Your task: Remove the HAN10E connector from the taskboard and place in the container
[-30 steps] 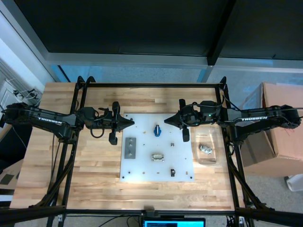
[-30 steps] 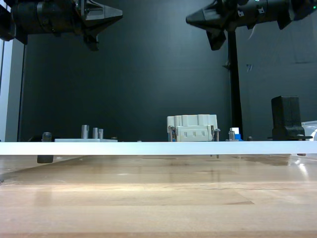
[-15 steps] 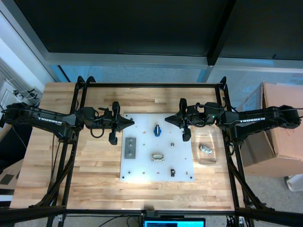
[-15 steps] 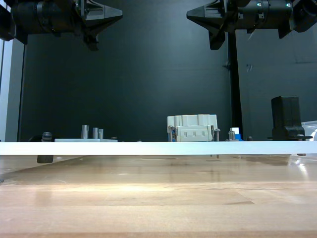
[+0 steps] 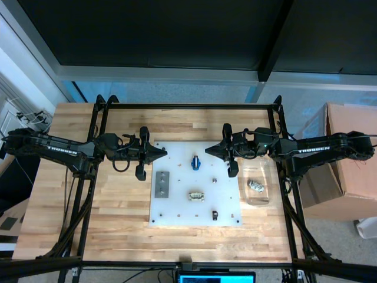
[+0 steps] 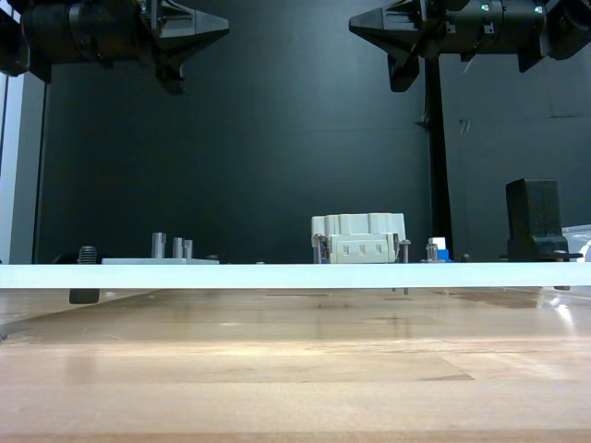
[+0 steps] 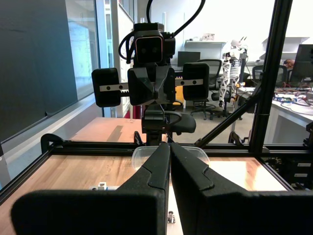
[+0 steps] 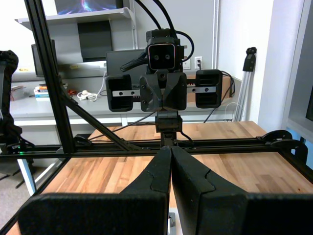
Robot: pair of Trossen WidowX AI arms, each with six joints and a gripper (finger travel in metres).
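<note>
A beige HAN10E housing [image 5: 196,196] sits upright in its seat near the middle of the white taskboard [image 5: 177,212], and it also shows in the low view [image 6: 358,238]. A small grey-beige connector part [image 5: 255,186] lies free inside the clear container [image 5: 263,199] to the right of the board. My left gripper [image 5: 166,152] hovers high over the board's left far corner, shut and holding nothing [image 6: 226,30]. My right gripper [image 5: 206,151] hangs high over the board's far side, shut and empty [image 6: 351,22]. Both wrist views show the fingers [image 7: 159,161] [image 8: 161,164] pressed together.
A blue knob [image 5: 195,162], a grey metal block with pegs [image 5: 161,183] and a small black part [image 5: 215,214] stand on the board. A black frame [image 5: 188,107] runs round the wooden table. A cardboard box [image 5: 347,159] stands to the right.
The tip of my right gripper has risen slightly and now points level. The left arm, the housing on the board and the part in the container have not moved.
</note>
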